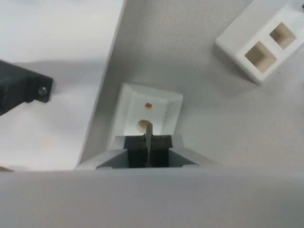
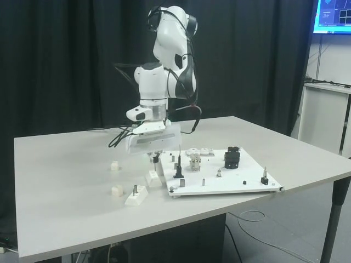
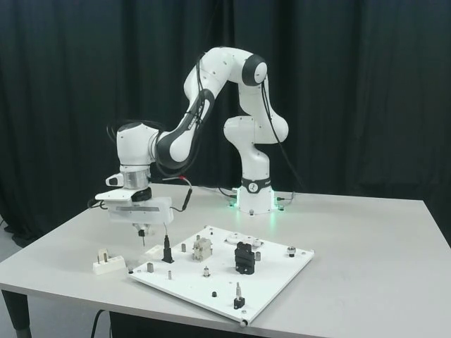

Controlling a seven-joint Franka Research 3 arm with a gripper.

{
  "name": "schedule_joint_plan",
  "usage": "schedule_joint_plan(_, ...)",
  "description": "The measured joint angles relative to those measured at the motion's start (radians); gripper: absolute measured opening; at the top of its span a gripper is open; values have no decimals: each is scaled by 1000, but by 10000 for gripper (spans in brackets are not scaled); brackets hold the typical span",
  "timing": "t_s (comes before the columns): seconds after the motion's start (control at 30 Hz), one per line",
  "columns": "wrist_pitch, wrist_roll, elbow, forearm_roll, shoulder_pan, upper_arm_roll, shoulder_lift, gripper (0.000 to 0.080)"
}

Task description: Insert round peg 1.

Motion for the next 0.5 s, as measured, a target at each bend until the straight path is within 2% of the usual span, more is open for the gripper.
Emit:
schedule_joint_plan(0.3,-37,40,24,-44,3,0,-8,16)
schedule_joint_plan(0.5,-41,53,31,-58,5,0,-8,16)
